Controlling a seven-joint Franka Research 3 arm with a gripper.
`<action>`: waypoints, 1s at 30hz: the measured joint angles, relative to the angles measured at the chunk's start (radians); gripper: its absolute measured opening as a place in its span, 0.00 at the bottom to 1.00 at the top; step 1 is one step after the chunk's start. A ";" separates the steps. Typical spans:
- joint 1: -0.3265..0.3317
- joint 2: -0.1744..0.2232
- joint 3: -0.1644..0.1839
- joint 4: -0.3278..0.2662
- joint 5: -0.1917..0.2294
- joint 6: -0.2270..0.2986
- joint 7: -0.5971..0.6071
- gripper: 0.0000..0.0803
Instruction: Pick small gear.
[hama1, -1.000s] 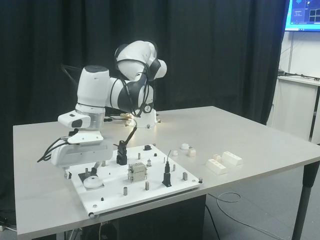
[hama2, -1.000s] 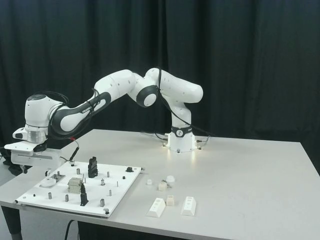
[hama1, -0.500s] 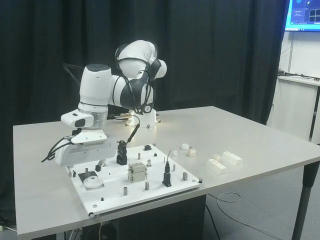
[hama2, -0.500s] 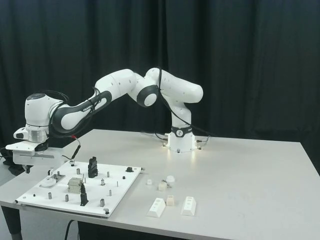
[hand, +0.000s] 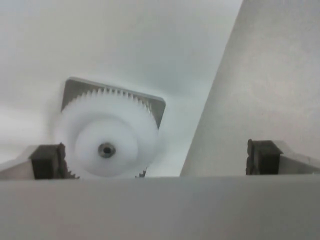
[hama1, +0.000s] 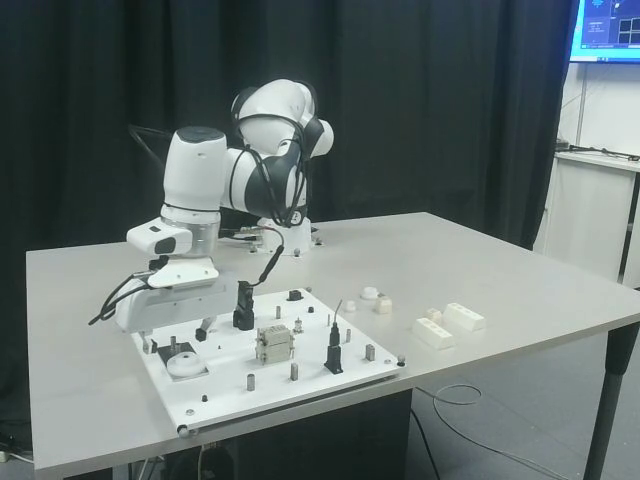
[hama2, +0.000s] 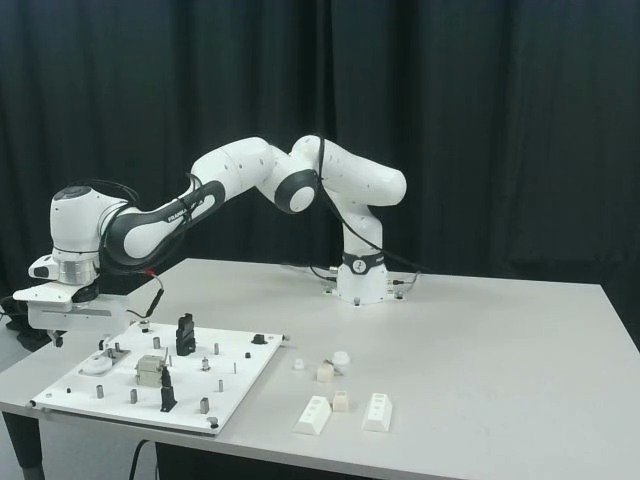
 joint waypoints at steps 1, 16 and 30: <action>0.000 0.000 0.000 0.000 0.000 -0.001 0.001 1.00; 0.001 0.000 -0.002 0.002 0.000 -0.011 0.003 1.00; 0.001 -0.001 -0.005 0.003 0.000 -0.016 0.004 1.00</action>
